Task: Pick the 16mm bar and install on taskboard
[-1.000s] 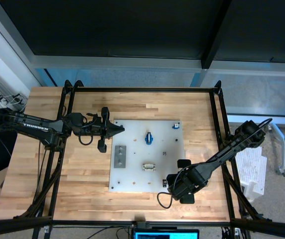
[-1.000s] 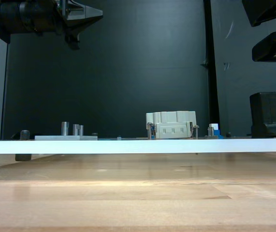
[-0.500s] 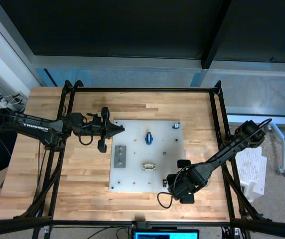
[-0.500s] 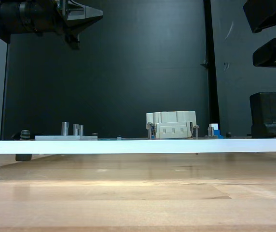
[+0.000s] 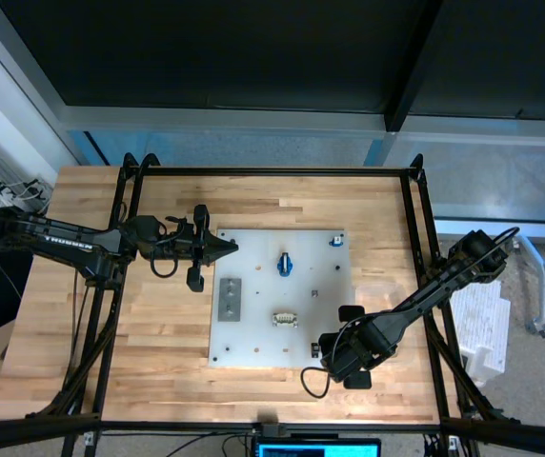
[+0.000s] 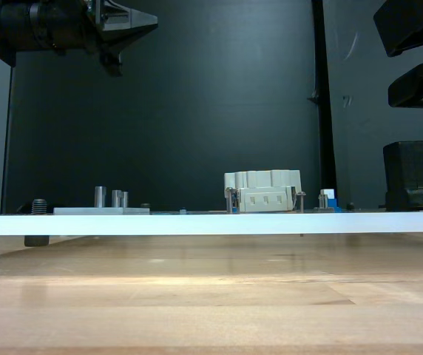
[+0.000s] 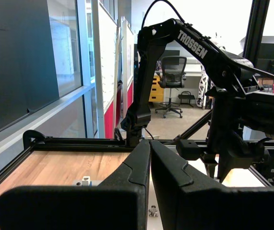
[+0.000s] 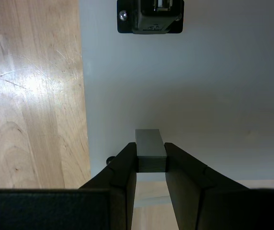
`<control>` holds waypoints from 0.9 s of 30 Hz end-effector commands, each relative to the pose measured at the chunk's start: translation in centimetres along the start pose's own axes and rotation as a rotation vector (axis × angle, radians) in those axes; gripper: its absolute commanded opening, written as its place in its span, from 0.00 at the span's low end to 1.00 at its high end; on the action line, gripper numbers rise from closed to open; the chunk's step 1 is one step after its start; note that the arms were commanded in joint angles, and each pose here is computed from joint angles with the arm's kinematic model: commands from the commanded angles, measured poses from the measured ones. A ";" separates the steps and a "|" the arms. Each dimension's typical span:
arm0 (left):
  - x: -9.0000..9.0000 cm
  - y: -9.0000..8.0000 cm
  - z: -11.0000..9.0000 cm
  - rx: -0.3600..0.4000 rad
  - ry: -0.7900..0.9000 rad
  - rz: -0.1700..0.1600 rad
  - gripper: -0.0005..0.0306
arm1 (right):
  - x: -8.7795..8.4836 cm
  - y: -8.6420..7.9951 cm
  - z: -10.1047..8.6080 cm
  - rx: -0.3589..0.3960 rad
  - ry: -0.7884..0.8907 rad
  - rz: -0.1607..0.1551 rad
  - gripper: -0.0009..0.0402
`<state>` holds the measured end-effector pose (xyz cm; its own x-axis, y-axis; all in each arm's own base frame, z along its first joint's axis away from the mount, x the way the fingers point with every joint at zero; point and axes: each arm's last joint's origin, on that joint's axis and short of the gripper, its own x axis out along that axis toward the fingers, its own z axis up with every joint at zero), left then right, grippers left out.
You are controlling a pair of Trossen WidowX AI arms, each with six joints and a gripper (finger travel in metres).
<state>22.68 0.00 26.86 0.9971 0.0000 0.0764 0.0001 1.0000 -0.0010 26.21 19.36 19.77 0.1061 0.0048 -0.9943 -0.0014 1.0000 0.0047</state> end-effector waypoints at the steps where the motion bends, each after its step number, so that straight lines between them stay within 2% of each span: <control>1: 0.0 0.0 0.0 0.000 0.000 0.000 0.02 | 0.0 0.0 0.0 0.001 0.000 0.000 0.09; 7: 0.0 0.0 0.0 0.000 0.000 0.000 0.02 | 0.0 0.0 0.0 0.001 0.000 -0.001 0.12; 17: 0.0 0.0 0.0 0.000 0.000 0.000 0.02 | 0.0 0.0 0.0 0.001 -0.001 0.000 0.32; 27: 0.0 0.0 0.0 0.000 0.000 0.000 0.02 | -0.1 0.0 0.0 0.002 -0.003 0.002 0.47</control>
<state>22.68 0.00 26.85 0.9971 0.0000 0.0760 0.0001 1.0000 -0.0010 26.19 19.34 19.73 0.1052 0.0036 -0.9944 -0.0006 1.0000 0.0035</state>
